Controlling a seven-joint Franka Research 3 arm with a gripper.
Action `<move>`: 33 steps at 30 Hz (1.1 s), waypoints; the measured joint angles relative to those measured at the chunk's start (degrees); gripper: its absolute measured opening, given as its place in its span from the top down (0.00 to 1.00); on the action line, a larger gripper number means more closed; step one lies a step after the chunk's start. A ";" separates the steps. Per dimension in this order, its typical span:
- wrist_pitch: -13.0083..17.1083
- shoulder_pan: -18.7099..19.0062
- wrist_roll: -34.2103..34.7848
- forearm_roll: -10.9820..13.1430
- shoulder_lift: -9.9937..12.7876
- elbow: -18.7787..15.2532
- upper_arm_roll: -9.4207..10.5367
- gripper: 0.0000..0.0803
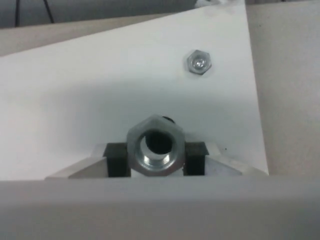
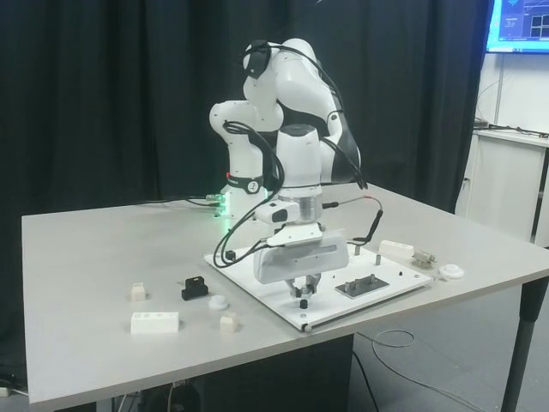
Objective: Place bolt 4.
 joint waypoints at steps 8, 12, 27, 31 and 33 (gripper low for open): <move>0.15 0.01 0.04 0.00 -0.35 0.18 -1.05 0.72; 0.16 0.00 -0.05 -0.03 -0.38 0.27 -2.24 0.72; 0.32 -1.86 -5.57 -0.10 -0.26 -0.07 -5.13 0.72; 0.65 -3.37 -7.32 -0.10 -0.12 -0.07 -5.24 0.72; 0.78 -4.22 -8.22 -0.11 0.00 -0.07 -5.36 0.72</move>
